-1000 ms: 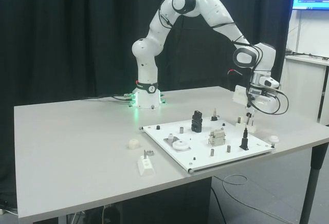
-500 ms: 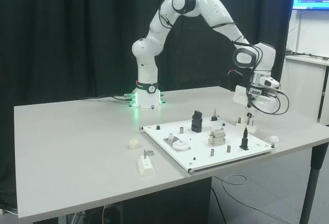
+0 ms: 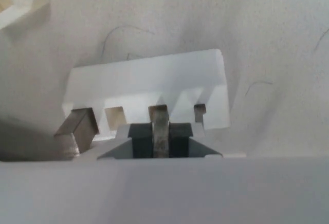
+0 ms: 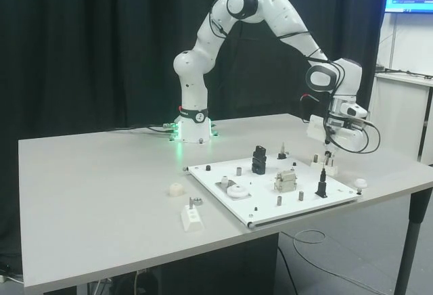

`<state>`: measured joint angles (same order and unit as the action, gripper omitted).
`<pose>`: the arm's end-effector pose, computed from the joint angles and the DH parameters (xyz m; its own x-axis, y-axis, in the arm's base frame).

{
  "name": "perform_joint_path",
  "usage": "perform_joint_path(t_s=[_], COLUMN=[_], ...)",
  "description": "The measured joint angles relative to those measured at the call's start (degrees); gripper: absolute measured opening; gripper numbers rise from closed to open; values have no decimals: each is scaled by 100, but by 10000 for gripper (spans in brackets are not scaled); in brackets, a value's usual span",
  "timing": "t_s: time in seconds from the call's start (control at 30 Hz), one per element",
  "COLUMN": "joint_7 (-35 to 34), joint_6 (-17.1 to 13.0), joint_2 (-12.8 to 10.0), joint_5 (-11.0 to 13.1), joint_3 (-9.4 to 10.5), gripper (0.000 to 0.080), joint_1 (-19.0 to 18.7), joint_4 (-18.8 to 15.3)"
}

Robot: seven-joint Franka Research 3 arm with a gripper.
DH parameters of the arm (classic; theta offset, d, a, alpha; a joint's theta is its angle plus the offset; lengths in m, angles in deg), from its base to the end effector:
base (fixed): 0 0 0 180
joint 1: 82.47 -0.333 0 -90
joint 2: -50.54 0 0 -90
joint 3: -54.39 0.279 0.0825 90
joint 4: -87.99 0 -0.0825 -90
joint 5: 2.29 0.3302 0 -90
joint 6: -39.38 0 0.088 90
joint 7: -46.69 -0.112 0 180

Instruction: Place square peg 2.

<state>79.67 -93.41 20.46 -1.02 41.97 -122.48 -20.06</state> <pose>0.5039 0.2695 0.2289 0.4825 0.8678 -0.1184 0.8754 -0.4821 0.0339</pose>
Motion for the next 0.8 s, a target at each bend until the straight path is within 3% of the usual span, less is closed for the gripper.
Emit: perform_joint_path(t_s=[0.4,0.73,0.77,0.8], joint_7=[-5,-392,-394,-395], joint_6=[-33,154,176,192], joint_2=[-32,17,24,32], joint_5=[0,-2,-2,-2], joint_3=[4,5,5,5], gripper=[61,61,637,637], joint_1=[13,9,8,8], joint_4=[11,44,46,48])
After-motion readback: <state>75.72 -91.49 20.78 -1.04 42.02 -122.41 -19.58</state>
